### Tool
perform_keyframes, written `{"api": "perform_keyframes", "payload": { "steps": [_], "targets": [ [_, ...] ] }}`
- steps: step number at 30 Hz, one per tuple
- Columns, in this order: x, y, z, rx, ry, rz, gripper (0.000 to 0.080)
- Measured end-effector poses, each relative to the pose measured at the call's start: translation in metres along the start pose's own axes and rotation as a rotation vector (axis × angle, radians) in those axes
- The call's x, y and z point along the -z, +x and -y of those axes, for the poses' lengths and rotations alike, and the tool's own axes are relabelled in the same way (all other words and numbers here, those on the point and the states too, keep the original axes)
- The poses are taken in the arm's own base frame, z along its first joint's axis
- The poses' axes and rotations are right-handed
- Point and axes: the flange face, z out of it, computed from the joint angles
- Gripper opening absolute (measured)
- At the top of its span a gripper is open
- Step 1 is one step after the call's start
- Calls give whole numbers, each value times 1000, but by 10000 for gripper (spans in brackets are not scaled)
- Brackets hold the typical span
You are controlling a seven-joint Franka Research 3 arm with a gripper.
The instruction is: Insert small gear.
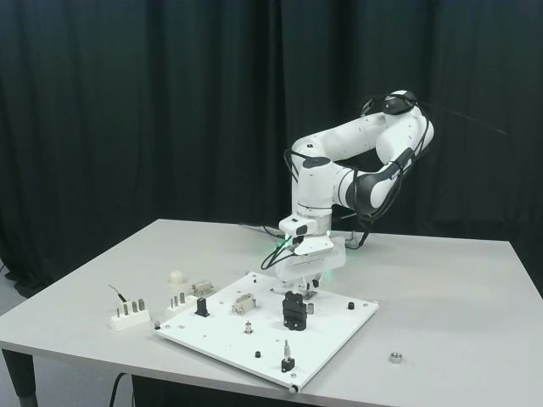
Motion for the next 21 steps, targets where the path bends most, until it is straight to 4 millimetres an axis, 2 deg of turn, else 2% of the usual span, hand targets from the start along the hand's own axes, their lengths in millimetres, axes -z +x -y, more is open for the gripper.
{"api": "perform_keyframes", "payload": {
  "steps": [21],
  "targets": [
    [0, 0, -1, 0, 1, 5, 194]
  ]
}}
